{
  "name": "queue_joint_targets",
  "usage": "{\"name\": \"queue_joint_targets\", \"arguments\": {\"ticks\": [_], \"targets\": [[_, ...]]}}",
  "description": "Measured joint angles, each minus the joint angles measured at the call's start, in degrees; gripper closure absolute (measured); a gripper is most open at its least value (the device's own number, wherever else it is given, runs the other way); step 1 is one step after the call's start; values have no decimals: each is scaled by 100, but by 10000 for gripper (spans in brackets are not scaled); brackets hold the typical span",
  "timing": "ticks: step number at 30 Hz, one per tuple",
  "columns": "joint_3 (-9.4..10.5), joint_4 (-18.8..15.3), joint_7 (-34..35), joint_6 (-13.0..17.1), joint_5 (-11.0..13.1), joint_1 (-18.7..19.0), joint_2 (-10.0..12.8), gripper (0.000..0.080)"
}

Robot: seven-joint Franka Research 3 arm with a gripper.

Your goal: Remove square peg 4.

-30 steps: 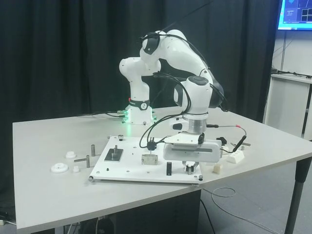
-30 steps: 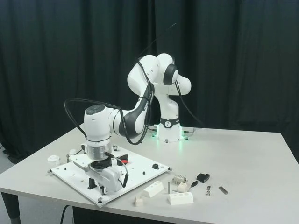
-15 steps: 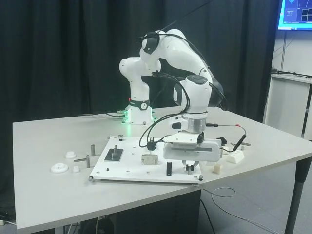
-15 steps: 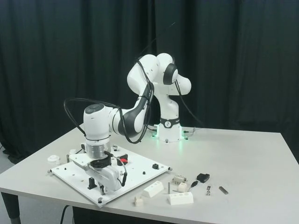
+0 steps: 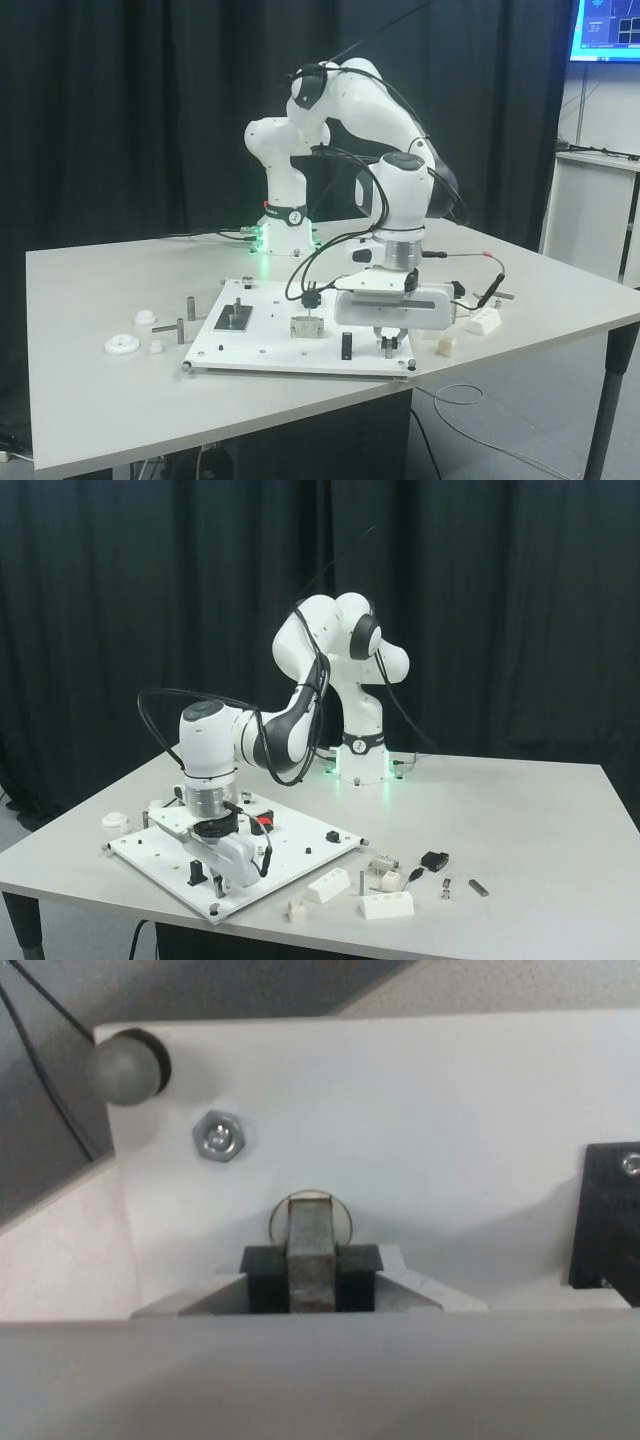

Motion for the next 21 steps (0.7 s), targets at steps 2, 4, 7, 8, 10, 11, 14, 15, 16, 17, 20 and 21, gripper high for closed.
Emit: {"name": "queue_joint_targets", "arguments": {"ticks": [2,4,7,8,10,11,14,15,16,17,20,21], "targets": [[-1,-25,0,0,-6,4,-38,707],[-5,-48,0,-9,-12,9,-79,707],[-17,-93,0,-20,-18,22,-154,707],[-21,-113,0,-20,-19,28,-183,707],[-29,-157,0,-21,-23,37,-246,707],[-31,-178,0,-21,-25,41,-277,707],[-36,-230,0,-25,-37,51,-368,707],[-37,-250,0,-26,-45,54,-399,707],[-37,-268,0,-26,-55,57,-426,707],[-38,-288,0,-26,-65,61,-455,707],[-40,-347,4,-26,-91,74,-538,707],[-41,-361,8,-26,-96,78,-559,707]]}}
